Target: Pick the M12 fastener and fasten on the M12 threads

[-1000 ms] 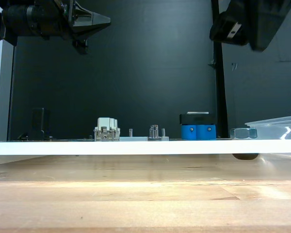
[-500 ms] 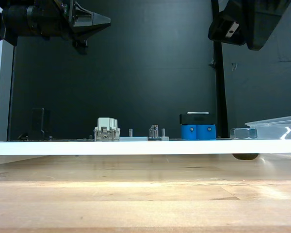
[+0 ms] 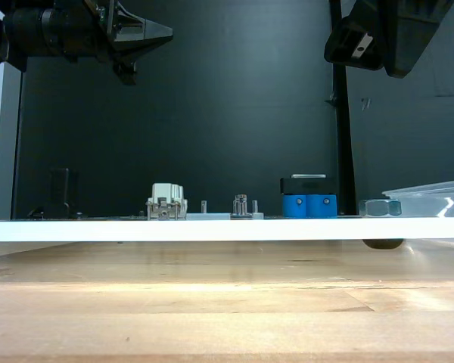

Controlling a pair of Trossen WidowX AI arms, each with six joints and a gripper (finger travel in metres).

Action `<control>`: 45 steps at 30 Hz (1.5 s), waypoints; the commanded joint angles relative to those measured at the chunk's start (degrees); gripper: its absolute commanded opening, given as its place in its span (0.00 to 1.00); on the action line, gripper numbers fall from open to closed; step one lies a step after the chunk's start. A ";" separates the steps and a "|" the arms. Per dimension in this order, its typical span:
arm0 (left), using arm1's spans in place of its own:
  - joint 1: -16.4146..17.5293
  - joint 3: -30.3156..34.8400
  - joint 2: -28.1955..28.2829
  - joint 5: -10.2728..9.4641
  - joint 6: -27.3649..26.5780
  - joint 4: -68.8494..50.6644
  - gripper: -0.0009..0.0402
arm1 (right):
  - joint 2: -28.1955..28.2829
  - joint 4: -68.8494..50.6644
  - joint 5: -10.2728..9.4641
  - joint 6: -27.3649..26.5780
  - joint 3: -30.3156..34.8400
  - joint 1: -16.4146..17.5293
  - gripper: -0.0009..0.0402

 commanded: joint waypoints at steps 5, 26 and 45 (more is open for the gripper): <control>0.00 0.02 0.00 0.00 0.00 0.02 0.02 | 0.04 1.31 0.02 0.02 0.00 0.00 0.02; 0.02 0.02 0.00 0.00 0.00 0.02 0.02 | 0.04 2.62 0.00 0.02 0.00 0.02 0.02; 0.02 0.02 0.00 0.02 0.00 0.02 0.02 | 0.04 3.02 0.02 0.02 0.00 0.02 0.02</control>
